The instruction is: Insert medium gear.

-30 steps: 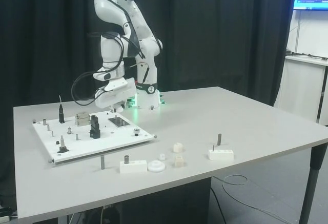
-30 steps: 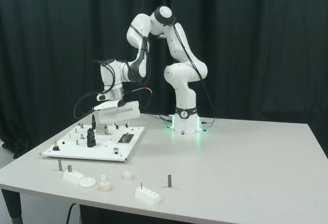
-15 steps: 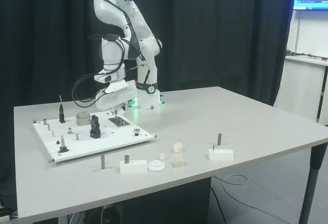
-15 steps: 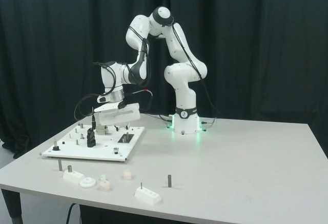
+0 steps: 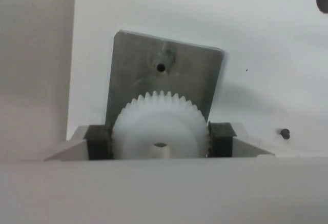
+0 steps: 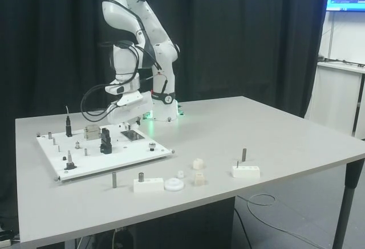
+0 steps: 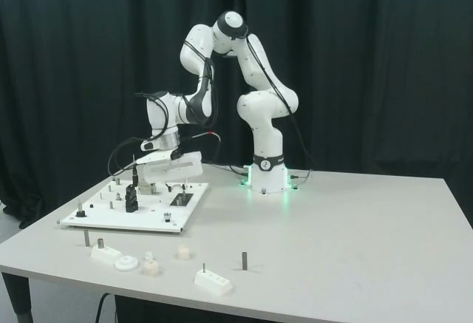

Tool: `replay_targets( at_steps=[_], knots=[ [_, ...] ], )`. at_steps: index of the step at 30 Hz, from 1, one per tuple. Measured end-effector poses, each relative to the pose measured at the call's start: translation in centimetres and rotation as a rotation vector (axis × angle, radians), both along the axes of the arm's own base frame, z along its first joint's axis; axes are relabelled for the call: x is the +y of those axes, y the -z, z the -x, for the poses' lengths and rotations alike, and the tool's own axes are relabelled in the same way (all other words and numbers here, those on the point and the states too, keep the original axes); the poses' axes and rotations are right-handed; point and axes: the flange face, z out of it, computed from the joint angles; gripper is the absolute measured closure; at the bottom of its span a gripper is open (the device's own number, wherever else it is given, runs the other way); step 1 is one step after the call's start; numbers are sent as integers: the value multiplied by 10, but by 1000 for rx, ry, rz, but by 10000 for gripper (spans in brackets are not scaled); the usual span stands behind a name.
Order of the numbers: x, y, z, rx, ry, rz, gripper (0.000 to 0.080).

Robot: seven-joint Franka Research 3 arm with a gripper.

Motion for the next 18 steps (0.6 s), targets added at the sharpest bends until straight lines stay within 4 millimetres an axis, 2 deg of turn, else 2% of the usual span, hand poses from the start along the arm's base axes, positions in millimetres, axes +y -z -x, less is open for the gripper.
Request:
replay_targets(
  at_steps=[18],
  knots=[
    [0,12,6,-8,-11,-12,406]
  ],
)
